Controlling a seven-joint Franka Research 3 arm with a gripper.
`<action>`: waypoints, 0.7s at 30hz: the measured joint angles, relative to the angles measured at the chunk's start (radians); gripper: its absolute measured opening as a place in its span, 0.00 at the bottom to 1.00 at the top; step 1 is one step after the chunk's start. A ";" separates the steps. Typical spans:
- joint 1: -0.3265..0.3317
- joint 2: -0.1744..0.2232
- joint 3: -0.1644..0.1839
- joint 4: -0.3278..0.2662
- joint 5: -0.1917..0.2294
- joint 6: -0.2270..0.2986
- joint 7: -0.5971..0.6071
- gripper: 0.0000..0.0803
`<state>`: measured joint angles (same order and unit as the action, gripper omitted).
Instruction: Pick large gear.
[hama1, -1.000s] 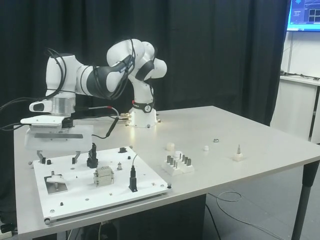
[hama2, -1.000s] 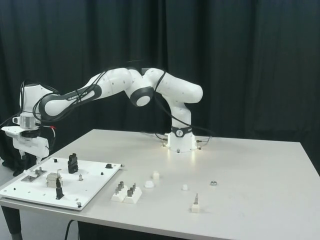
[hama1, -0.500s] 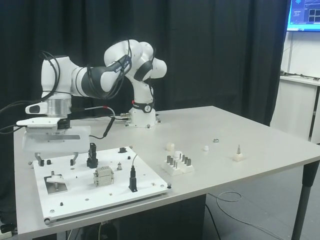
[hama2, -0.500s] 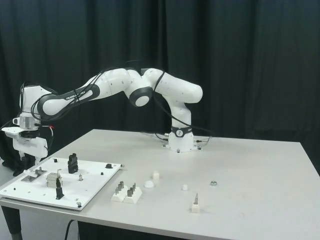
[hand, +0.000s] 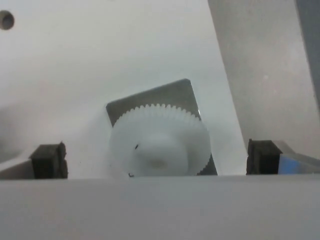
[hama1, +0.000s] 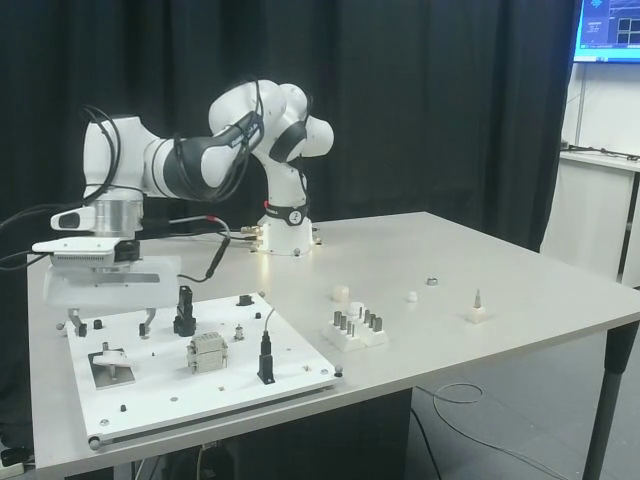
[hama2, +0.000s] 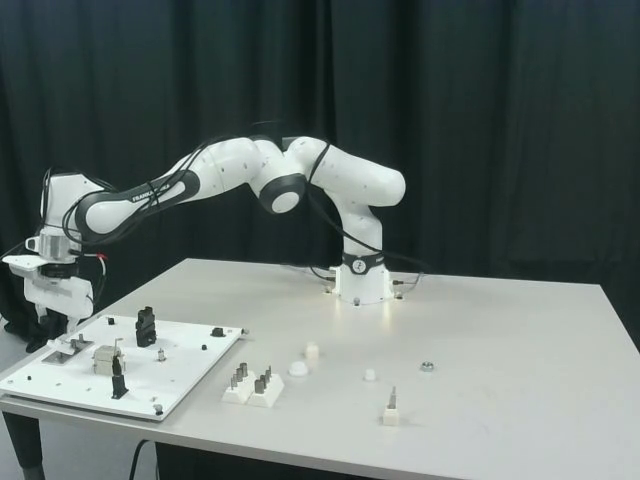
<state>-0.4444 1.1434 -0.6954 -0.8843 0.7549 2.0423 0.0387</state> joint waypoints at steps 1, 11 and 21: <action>0.002 0.000 0.000 -0.003 0.000 0.005 0.000 1.00; 0.012 -0.002 0.000 -0.026 0.000 0.015 0.000 1.00; 0.024 -0.028 -0.004 -0.077 0.000 -0.003 0.000 1.00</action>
<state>-0.4208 1.1151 -0.6991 -0.9617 0.7549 2.0394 0.0387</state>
